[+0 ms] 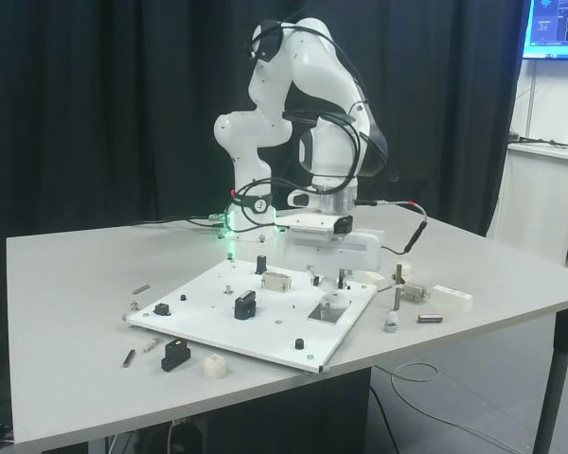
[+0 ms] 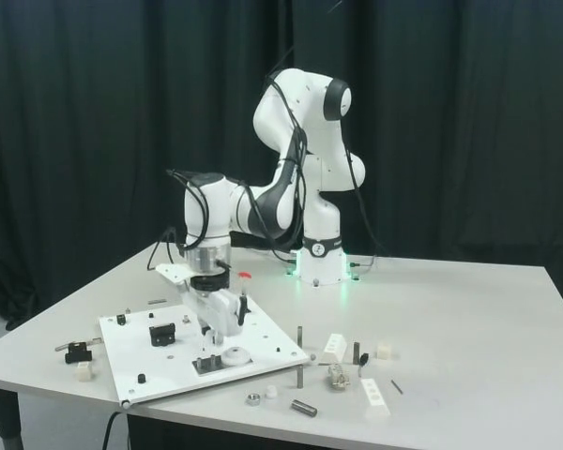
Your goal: Place medium gear.
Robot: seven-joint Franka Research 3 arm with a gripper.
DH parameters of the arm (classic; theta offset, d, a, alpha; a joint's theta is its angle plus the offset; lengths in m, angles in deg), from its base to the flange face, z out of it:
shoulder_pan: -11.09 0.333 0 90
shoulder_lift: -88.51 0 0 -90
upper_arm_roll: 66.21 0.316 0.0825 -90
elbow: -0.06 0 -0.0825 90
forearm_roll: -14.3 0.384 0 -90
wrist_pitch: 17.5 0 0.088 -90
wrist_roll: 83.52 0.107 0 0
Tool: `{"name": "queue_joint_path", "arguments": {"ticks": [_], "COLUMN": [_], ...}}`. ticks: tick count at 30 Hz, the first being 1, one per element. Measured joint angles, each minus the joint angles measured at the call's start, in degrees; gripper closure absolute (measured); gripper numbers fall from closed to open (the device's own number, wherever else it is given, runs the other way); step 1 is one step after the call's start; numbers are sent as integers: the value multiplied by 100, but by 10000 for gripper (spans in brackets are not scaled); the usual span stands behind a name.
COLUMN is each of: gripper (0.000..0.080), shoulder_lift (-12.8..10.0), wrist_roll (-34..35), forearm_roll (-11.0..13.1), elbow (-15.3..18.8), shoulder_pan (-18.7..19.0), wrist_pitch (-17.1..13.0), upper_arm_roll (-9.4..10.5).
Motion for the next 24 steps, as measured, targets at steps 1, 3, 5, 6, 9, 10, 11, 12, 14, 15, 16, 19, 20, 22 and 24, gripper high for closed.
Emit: {"name": "queue_joint_path", "arguments": {"ticks": [1, 3, 5, 6, 9, 10, 11, 12, 14, 15, 16, 19, 20, 22, 24], "gripper": [406, 406, 406, 406, 406, 406, 406, 406, 406, 406, 406, 406, 406, 406, 406], "shoulder_lift": [22, 59, 80, 87, 97, 97, 97, 97, 97, 97, 97, 97, 97, 97, 97], "wrist_roll": [-8, -23, -37, -44, -56, -60, -65, -71, -80, -83, -87, -104, -111, -130, -143], "forearm_roll": [-1, -3, -3, -3, -3, -3, -3, -3, -3, -3, -3, -3, -3, -3, -3], "elbow": [0, -1, -1, -1, -1, -1, -1, -1, -1, -1, -1, -1, -1, -1, -1], "shoulder_pan": [0, 0, 0, 0, 0, 0, 0, 0, 0, 0, 0, 1, 2, 8, 21], "wrist_pitch": [25, 75, 91, 93, 94, 94, 94, 94, 94, 94, 94, 93, 93, 93, 93], "upper_arm_roll": [-5, -15, -24, -28, -34, -35, -36, -36, -36, -36, -36, -36, -36, -36, -36]}}
